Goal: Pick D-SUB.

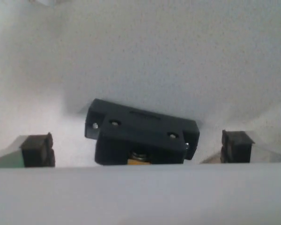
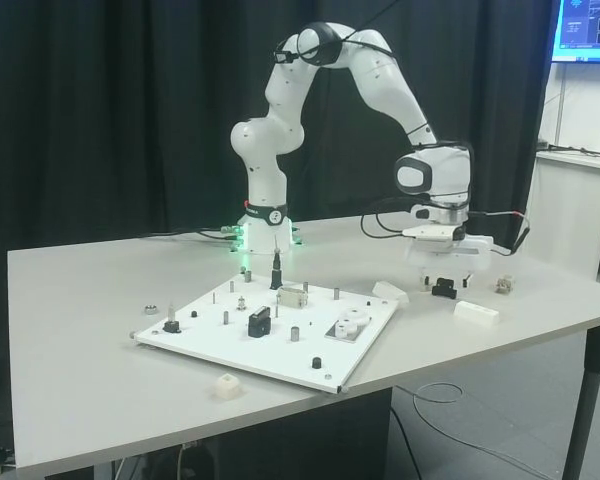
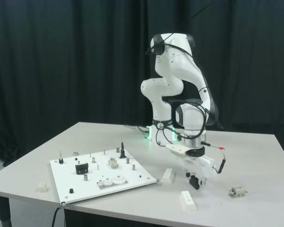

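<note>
So the gripper [image 1: 136,149] sits low over the grey table [image 2: 70,300], fingers spread wide with the black D-SUB [image 1: 140,136] lying between them, untouched, skewed a bit. It's off the white board's [image 3: 85,187] 3 o'clock side. Looks like a light, rigid plastic shell, slick-ish, so I'd pinch the long flat flanks, not the screw end.

In the wrist view, the arm's white body hides the lower edge of the black D-SUB [image 1: 143,138]. From both room cameras the part between the tool [image 2: 442,283] fingertips is too small to identify, as are the board's [image 3: 66,184] pegs.
</note>
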Controlling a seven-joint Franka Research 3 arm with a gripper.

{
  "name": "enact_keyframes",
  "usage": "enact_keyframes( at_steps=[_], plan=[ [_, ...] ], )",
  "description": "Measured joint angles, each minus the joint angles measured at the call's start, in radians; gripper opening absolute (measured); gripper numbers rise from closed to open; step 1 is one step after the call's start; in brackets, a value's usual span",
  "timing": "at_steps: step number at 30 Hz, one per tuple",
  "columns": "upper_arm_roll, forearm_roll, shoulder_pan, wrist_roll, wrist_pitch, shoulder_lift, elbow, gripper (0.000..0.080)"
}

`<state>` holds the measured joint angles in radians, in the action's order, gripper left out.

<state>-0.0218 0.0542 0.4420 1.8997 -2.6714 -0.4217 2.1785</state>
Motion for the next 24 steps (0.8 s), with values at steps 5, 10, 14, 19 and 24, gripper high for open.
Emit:
enact_keyframes(
  at_steps=[5, 10, 14, 19, 24],
  plan=[
    [-0.001, 0.0, 0.0, -0.006, 0.013, 0.016, 0.0, 0.079],
    [-0.002, -0.001, 0.0, -0.008, 0.047, 0.041, 0.0, 0.079],
    [-0.003, -0.003, 0.0, -0.013, 0.077, 0.065, 0.0, 0.08],
    [-0.008, -0.005, 0.0, -0.023, 0.114, 0.095, 0.0, 0.08],
    [-0.015, -0.012, 0.0, -0.037, 0.145, 0.123, 0.0, 0.08]
  ],
)
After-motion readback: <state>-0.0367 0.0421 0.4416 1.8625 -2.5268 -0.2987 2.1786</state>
